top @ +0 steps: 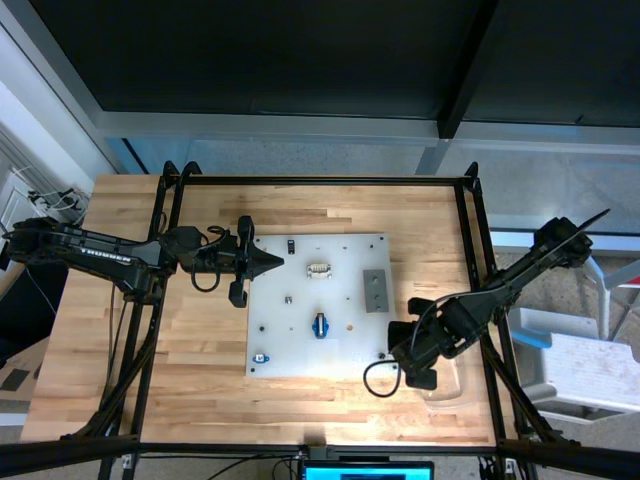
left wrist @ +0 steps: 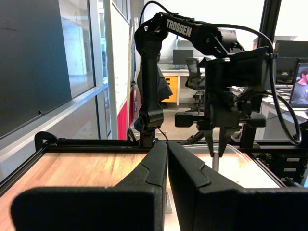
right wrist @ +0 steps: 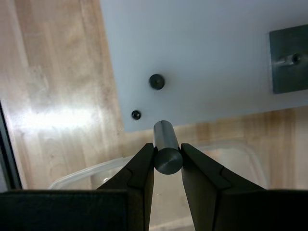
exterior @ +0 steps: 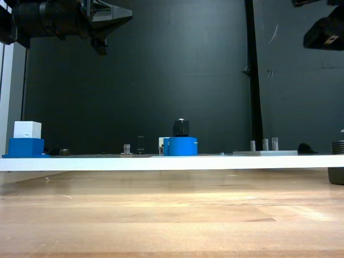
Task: Pick the 16mm cylinder and place it in the container
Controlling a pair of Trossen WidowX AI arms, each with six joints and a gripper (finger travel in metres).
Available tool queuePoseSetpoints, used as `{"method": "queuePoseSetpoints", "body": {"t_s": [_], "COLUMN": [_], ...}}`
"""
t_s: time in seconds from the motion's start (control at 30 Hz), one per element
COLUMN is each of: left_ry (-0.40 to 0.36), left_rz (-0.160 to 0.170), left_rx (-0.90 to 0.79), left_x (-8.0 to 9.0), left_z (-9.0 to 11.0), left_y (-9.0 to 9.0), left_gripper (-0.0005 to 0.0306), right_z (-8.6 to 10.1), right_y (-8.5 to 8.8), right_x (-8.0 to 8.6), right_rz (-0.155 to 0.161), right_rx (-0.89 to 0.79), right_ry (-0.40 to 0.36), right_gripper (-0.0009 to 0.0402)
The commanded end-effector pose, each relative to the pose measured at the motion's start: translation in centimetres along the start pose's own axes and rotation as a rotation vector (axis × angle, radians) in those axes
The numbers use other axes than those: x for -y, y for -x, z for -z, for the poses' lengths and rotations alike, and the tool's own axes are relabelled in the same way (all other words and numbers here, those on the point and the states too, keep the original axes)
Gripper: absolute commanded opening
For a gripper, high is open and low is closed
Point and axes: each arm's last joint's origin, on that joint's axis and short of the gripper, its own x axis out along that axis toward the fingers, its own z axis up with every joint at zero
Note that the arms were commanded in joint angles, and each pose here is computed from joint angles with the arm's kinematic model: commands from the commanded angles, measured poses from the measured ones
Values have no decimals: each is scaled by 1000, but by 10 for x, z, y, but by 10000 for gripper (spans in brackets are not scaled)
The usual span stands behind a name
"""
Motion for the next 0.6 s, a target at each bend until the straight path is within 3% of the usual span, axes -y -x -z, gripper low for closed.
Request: {"method": "queuePoseSetpoints", "body": {"t_s": [0.03,0.2,0.4,0.6], "left_ry": [0,0,0,0], "left_rz": [0,0,0,0], "left_rx": [0,0,0,0], "left_x": [0,0,0,0], "left_z": [0,0,0,0], "left_y": [0,0,0,0], "left_gripper": [0,0,0,0], "right_z": [5,15,35,49], "right_y": [2,6,10,9], "right_x": [-5,-10,-6,3], "right_rz": [-9,-25,-47,-108], "right_rx": [2,2,3,39], "right_ry": [-6,-14,-62,-104], "right_gripper": [27,27,27,27]}}
